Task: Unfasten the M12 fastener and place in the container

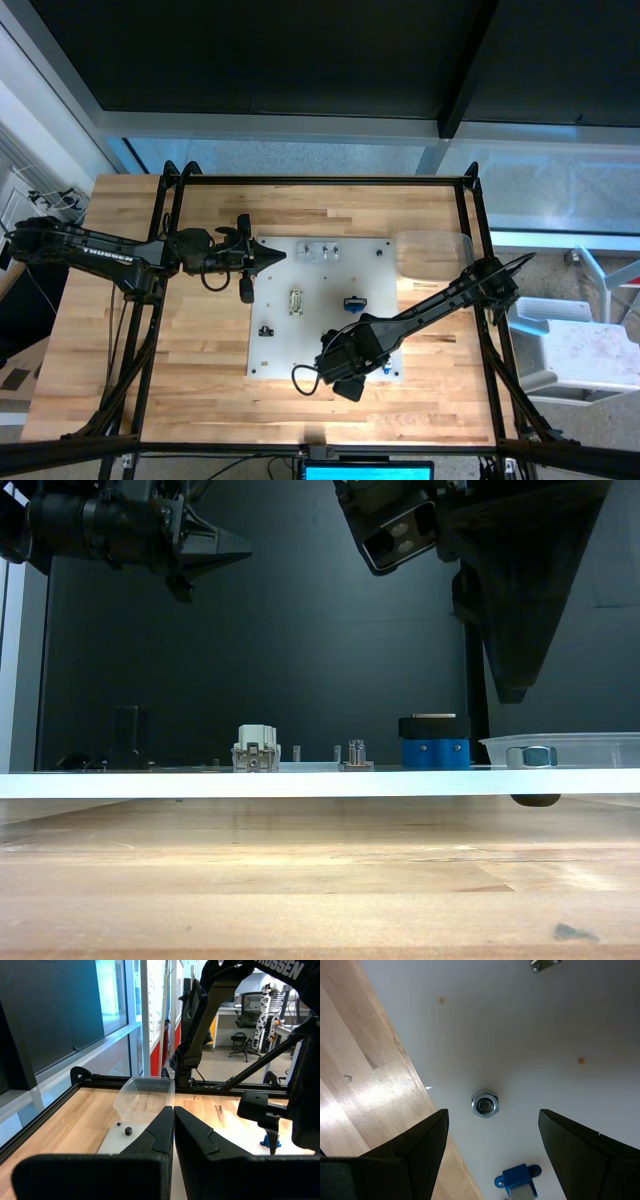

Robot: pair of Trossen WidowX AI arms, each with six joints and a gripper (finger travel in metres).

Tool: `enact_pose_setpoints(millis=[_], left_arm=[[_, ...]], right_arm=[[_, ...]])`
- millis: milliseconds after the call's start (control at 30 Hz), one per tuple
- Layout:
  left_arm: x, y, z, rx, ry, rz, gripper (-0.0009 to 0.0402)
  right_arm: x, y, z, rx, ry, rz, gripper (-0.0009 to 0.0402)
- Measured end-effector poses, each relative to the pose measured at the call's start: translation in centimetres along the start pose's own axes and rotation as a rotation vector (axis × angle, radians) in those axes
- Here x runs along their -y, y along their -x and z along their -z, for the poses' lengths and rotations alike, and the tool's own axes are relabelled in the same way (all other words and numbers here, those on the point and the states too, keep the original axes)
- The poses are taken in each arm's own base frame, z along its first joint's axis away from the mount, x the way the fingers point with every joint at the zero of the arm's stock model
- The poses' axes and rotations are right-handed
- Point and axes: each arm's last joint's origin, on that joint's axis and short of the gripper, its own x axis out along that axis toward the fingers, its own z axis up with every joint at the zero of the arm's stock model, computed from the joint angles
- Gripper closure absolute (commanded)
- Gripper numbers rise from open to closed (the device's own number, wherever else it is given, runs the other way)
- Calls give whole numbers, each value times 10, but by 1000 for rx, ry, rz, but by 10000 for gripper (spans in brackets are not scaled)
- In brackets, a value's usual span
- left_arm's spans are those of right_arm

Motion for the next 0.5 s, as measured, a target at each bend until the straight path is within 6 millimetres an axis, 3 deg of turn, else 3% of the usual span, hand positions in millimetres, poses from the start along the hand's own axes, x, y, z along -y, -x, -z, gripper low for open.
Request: enact_pose_setpoints(millis=[500], left_arm=[[0,0,0,0,0,0,393]], right_arm=[[3,-18,4,-39,55,-18,142]])
